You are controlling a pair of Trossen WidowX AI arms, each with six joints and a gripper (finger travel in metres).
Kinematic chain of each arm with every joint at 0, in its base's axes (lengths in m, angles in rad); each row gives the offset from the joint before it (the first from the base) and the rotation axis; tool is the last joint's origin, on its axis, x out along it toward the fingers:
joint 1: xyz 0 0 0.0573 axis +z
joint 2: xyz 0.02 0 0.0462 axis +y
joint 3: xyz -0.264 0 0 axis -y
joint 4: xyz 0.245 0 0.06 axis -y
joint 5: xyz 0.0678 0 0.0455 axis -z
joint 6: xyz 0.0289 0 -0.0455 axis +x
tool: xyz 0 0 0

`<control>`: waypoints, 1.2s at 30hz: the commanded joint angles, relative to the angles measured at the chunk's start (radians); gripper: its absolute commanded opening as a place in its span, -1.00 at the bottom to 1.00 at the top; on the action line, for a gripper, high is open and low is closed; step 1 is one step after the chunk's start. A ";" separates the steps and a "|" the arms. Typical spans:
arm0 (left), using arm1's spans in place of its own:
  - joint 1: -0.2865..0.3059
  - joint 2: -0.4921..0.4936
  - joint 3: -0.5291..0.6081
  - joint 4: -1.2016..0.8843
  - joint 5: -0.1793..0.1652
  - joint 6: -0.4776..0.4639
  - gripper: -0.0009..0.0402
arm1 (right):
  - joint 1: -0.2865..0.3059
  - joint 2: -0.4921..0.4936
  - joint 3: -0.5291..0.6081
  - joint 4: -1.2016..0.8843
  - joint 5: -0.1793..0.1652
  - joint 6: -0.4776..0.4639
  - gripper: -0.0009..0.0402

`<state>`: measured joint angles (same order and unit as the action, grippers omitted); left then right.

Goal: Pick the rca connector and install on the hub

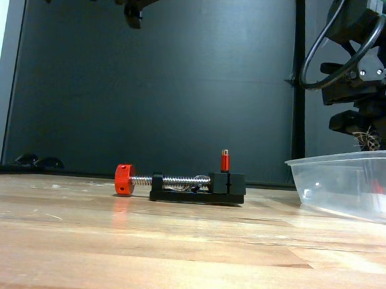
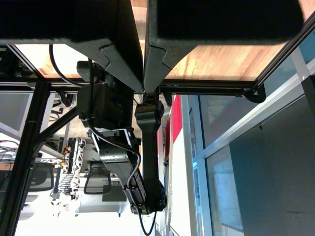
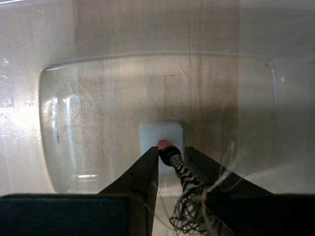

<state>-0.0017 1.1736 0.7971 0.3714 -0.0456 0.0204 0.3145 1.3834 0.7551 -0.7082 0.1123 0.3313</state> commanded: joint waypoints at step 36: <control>0.000 0.000 0.000 0.000 0.000 0.000 -0.96 | 0.000 -0.078 0.096 -0.145 -0.003 -0.011 -0.96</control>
<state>-0.0017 1.1736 0.7971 0.3714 -0.0456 0.0204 0.3141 1.3121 0.8333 -0.8291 0.1089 0.3248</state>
